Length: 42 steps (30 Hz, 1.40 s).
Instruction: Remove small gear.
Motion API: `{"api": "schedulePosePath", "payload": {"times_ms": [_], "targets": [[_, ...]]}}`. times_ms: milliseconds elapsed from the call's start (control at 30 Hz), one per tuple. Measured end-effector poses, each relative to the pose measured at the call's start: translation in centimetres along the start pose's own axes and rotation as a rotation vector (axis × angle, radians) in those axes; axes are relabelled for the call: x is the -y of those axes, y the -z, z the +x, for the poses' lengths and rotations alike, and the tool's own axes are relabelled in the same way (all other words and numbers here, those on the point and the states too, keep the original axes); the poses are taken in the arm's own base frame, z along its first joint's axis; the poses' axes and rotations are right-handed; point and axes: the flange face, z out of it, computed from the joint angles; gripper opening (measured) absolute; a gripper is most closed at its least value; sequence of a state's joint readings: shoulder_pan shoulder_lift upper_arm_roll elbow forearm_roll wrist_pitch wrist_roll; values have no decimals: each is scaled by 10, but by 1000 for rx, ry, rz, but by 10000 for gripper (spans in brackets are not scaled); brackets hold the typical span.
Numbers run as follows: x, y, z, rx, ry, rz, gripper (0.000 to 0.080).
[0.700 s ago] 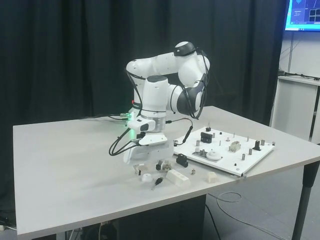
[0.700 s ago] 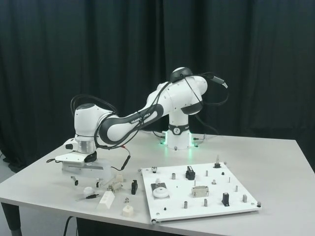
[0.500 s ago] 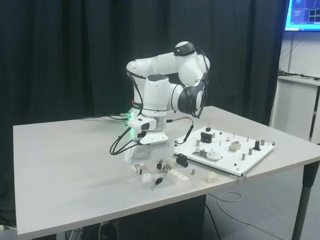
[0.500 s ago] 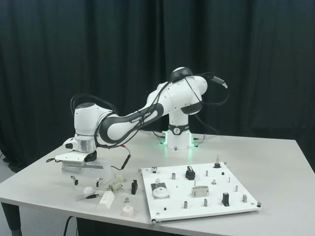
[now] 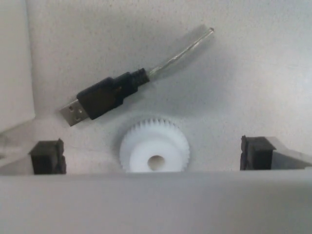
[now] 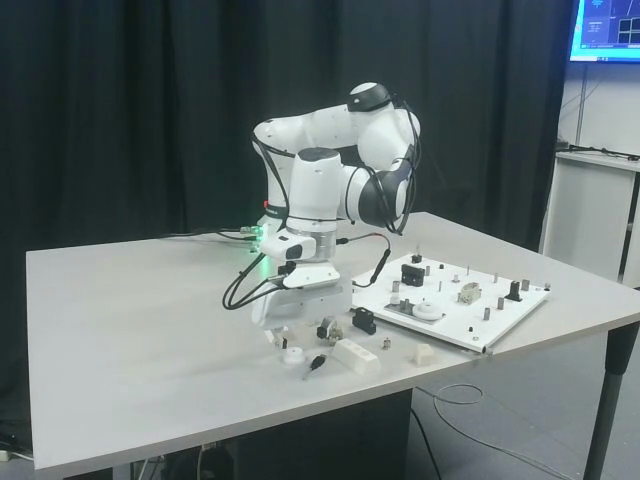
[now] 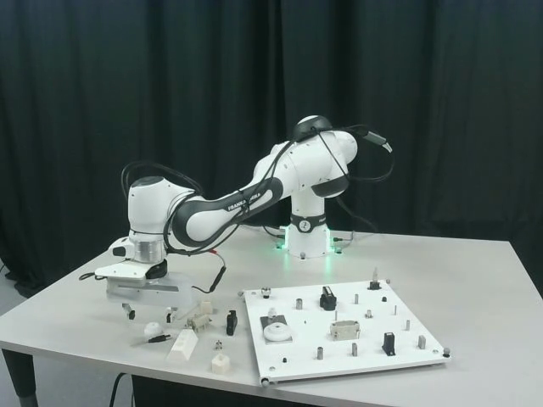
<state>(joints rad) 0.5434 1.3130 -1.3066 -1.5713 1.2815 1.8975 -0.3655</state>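
Hovering low over the desk (image 6: 140, 300), my claw (image 5: 151, 156) is spread wide and holds nothing. The small gear (image 5: 154, 146) lies flat on the desk right between my two black fingertips (image 5: 48, 157), touching neither. It sits well apart from the white board (image 7: 344, 335) with its pegs, so by my reckoning the removal is as good as done; only pulling away seems left. Just beyond the gear lies a black USB plug (image 5: 105, 95), near it but not touching.
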Motion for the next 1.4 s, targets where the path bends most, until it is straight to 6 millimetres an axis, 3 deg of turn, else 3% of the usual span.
{"api": "schedulePosePath", "payload": {"times_ms": [933, 1400], "targets": [[-1, 6, 3, -5, -2, -5, 800], [12, 17, 0, 37, -2, 17, 800]]}}
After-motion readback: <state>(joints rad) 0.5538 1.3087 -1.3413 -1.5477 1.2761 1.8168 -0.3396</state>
